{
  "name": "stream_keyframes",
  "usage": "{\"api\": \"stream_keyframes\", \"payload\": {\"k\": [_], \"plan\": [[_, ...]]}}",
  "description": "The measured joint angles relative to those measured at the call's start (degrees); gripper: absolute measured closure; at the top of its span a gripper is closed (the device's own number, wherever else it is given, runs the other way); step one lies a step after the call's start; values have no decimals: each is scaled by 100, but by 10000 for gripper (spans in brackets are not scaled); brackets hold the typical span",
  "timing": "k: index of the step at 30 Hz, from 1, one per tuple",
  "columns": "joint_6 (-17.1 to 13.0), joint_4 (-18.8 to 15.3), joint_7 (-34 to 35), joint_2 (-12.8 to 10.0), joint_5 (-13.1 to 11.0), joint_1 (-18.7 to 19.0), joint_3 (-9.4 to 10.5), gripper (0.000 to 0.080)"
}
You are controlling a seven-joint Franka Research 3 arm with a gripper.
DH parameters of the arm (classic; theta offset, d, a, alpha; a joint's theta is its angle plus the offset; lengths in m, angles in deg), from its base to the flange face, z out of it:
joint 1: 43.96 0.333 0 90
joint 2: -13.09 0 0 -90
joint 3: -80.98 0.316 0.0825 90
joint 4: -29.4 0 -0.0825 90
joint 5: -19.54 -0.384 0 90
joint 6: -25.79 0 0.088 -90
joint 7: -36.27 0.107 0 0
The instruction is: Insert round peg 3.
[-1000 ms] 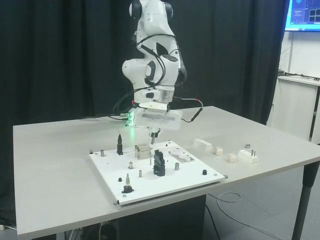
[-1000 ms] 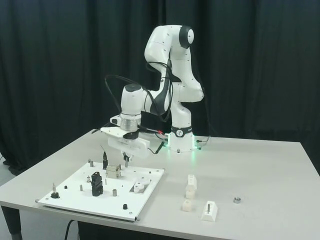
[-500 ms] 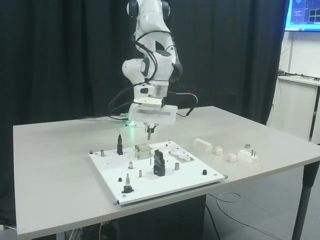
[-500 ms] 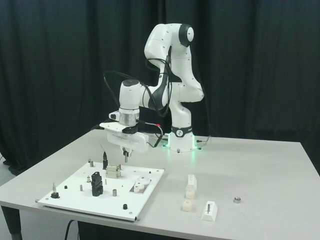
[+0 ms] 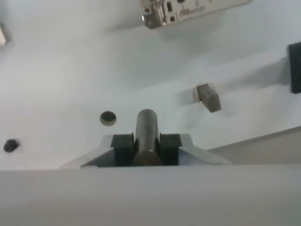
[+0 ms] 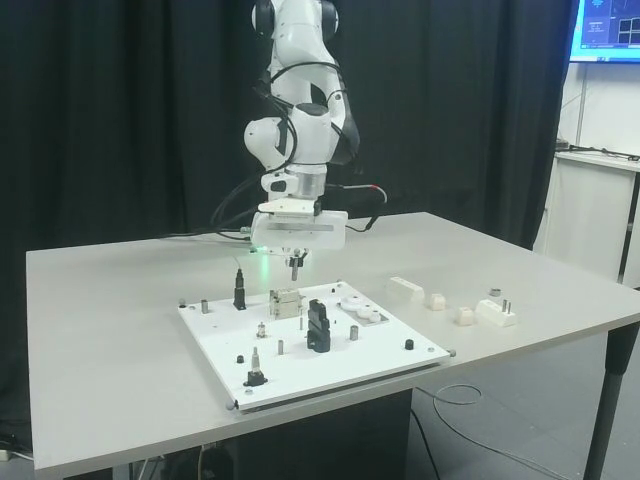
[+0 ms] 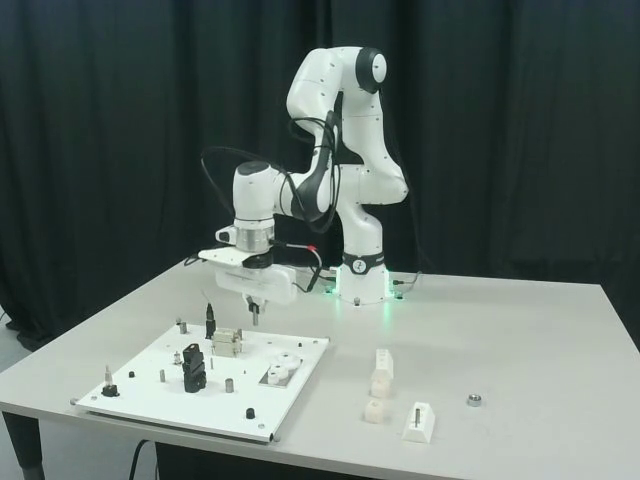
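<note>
Wrist view: the gripper (image 5: 146, 149) is closed on a grey round peg (image 5: 146, 134), its two black fingers (image 5: 122, 148) pressed against either side of the shaft. The peg hangs over the white board (image 5: 70, 84), apart from its surface. Just beside the peg's tip is a round hole (image 5: 108, 118) in the board; a short grey post (image 5: 207, 96) stands near it, a metal block (image 5: 188, 9) lies farther off, and a small black knob (image 5: 10, 145) sits well apart from the hole.

First room view: the white arm (image 6: 296, 120) holds the gripper (image 6: 294, 266) above the board (image 6: 315, 345), near its far edge, with the peg (image 6: 295, 268) pointing down and clear of the surface. The metal block (image 6: 286, 303) sits on the board just below and nearer the camera, beside a black clamp (image 6: 318, 327). The board rests on the grey table (image 6: 120, 310).

Second room view: the gripper (image 7: 254, 309) hangs over the far part of the board (image 7: 205, 388), the peg (image 7: 254, 312) still gripped above it. White blocks (image 7: 381, 366) lie on the table (image 7: 520, 350), well apart from the board. Green light (image 7: 360, 298) glows at the arm's base.
</note>
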Motion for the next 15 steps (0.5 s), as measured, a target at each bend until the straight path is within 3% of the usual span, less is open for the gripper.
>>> {"api": "stream_keyframes", "payload": {"k": [15], "plan": [[-206, -50, -470, -144, -691, 0, -34, 692]]}}
